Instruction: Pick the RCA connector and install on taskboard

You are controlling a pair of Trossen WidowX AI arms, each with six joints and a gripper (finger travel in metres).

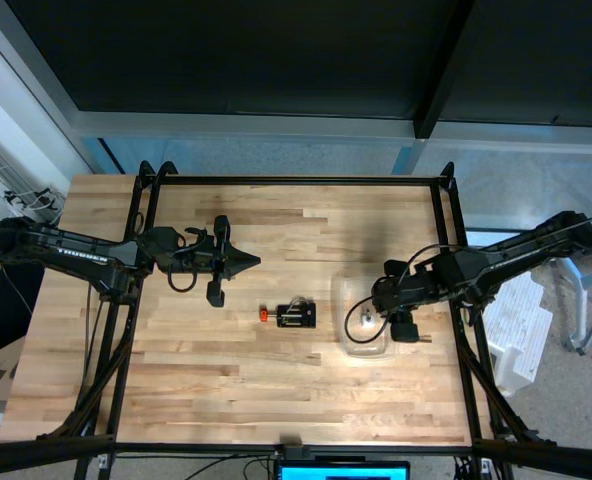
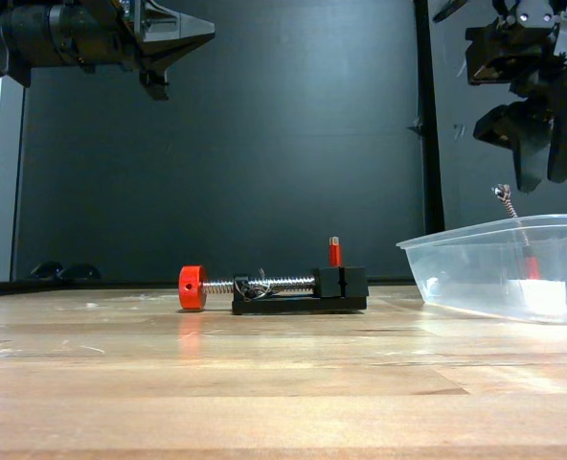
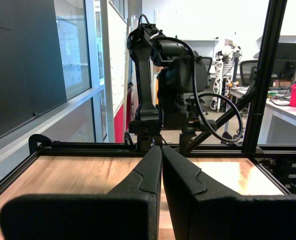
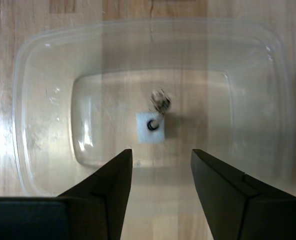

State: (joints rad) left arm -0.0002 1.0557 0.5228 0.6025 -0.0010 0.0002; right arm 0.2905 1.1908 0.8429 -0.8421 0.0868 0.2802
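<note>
Now, connector: the small whitish-silver RCA connector (image 4: 153,125) sits on the floor of the clear rounded plastic tray (image 4: 38,50), near its middle; in the high view it lies at 3 o'clock from the small black taskboard block with a red-orange knob (image 1: 296,316).
Bearing from claw: at 12 o'clock ahead of the right gripper (image 4: 161,155), below it and apart.
Long axis: roughly upright, with the thin stem leaning toward 1 o'clock.
Right gripper: spread wide, holding and touching nothing.
Left gripper (image 3: 161,150): pressed together, empty, hovering high at 11 o'clock from the taskboard.
Nearer arm: right, by a clear margin.
</note>
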